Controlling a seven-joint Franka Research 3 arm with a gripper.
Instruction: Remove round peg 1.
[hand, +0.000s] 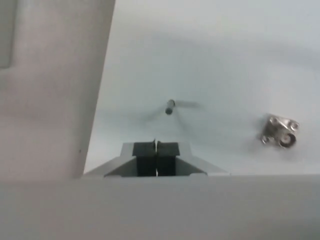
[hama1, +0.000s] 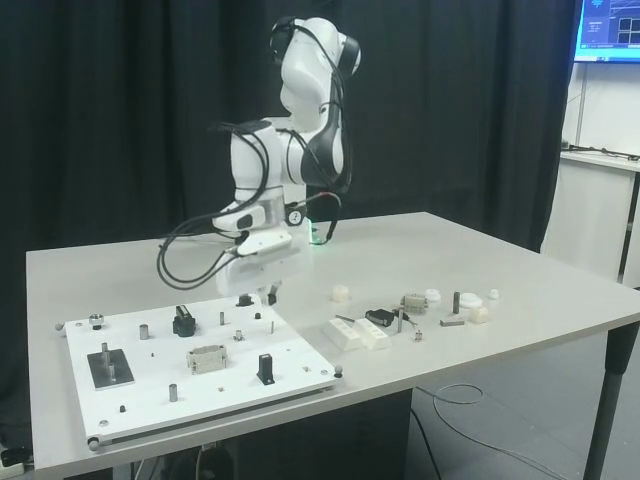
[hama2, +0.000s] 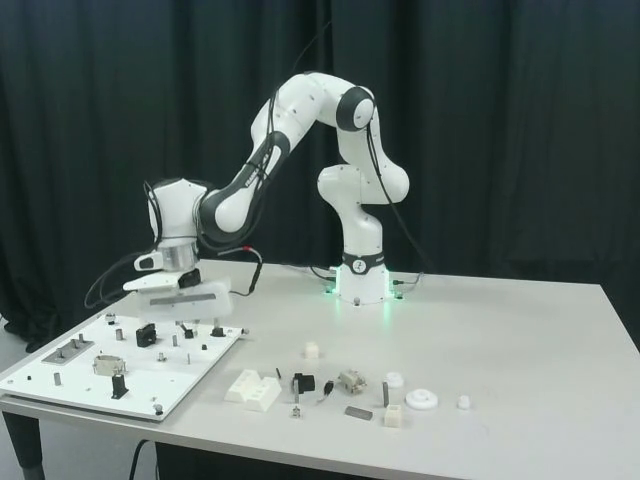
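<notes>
One slim metal round peg (hand: 170, 107) upright on smooth white board (hand: 210, 60), pincer (hand: 156, 159) closed above.

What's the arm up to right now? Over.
Gripper shut, empty, above the white board. Small peg standing in the board just ahead, untouched. Nothing in between.

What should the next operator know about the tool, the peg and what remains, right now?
Tool: fingers shut together, holding nothing, hovering above the white board near its back edge.
Round peg: a small upright pin standing in the board, just ahead of the fingertips in the wrist view; a small metal bracket sits apart from it to one side.
Done: arm is positioned over the board.
Left: open the fingers, descend around the peg, close, lift it straight out. Loose parts lie on the grey table beside the board.
</notes>
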